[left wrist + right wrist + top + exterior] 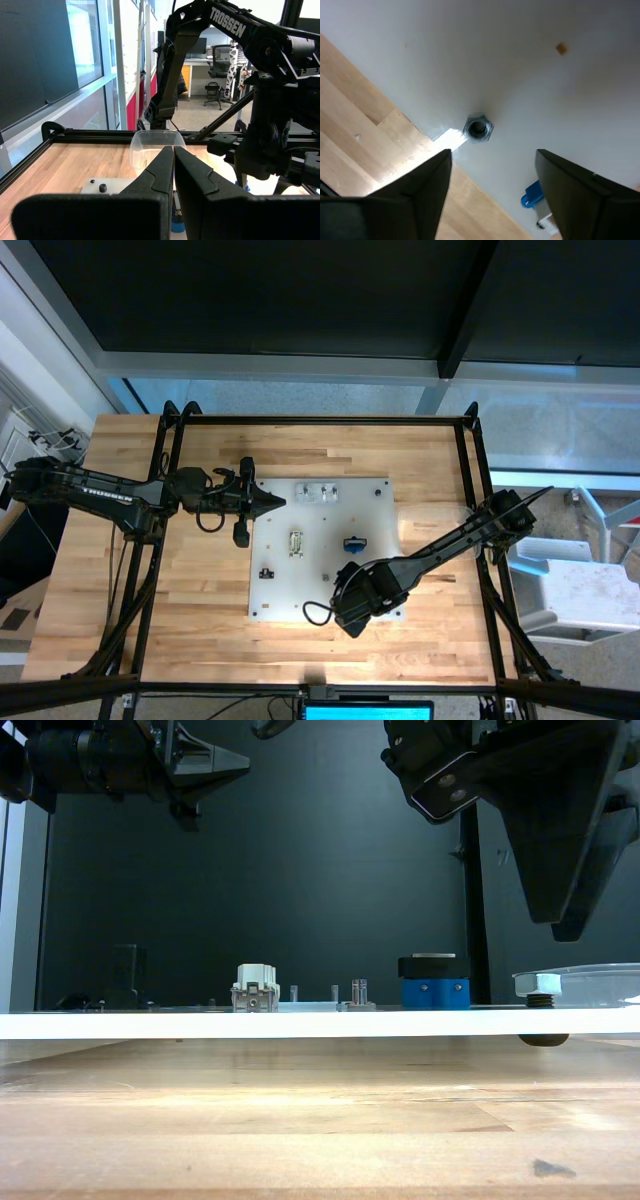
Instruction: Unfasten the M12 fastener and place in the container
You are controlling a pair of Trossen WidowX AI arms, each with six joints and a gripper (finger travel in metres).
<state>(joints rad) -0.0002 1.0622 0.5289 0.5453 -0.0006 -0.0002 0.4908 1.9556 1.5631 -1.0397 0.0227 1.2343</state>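
Observation:
The small silver M12 nut [478, 128] sits on its black stud on the white board [530, 65], near the board's edge. In the low view the nut [540, 984] rests atop the stud's ribs [543, 1001], in front of the clear container [600, 972]. My right gripper [492, 195] hangs open above the nut, one finger on each side and neither touching it. Its body [350, 618] hides the nut in the high view. My left gripper [270, 502] hovers shut and empty over the board's far left edge.
On the board stand a blue block [434, 982], a grey connector [254, 990] and small silver posts [359, 993]. The see-through container [150, 145] lies off the board's right side. The black frame rails [320, 420] ring the wooden table.

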